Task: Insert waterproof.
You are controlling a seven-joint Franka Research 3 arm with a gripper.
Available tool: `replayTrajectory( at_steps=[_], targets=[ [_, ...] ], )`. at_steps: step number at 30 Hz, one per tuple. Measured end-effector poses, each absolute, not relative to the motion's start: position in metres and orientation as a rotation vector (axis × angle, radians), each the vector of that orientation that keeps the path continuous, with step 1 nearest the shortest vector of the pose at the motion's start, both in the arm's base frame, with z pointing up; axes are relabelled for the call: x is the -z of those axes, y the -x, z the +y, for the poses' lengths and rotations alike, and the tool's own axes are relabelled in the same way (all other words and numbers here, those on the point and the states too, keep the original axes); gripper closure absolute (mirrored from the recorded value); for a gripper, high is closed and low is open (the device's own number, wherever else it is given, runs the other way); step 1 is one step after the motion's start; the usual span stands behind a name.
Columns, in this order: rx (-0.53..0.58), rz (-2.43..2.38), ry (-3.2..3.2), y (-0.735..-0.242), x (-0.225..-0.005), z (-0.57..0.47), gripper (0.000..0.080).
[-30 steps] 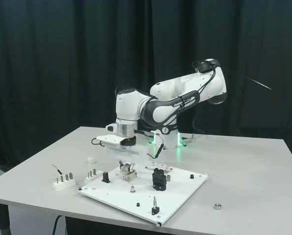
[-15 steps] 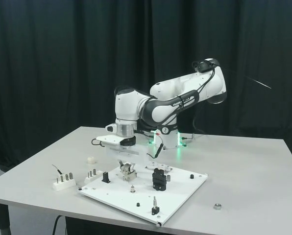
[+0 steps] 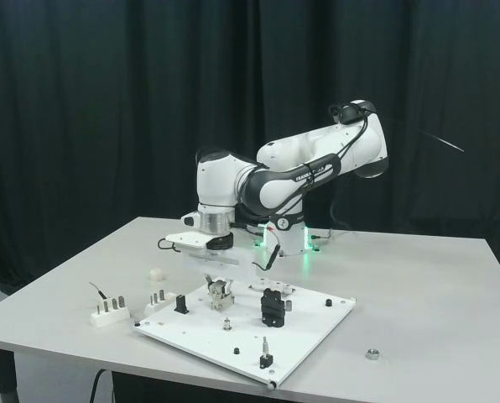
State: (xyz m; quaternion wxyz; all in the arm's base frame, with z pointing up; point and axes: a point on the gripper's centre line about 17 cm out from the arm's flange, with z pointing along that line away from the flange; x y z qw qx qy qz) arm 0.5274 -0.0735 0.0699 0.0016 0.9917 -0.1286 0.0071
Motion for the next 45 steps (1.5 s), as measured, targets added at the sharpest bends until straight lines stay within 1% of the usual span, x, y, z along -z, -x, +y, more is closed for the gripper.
replayTrajectory(
  at_steps=[19,45],
  targets=[
    [-0.006,-0.431,-3.121,-0.5220,-0.0696,-0.0709,0.0492],
    [-0.018,-0.409,-3.120,-0.5235,-0.0693,-0.0718,0.0492]
  ],
)
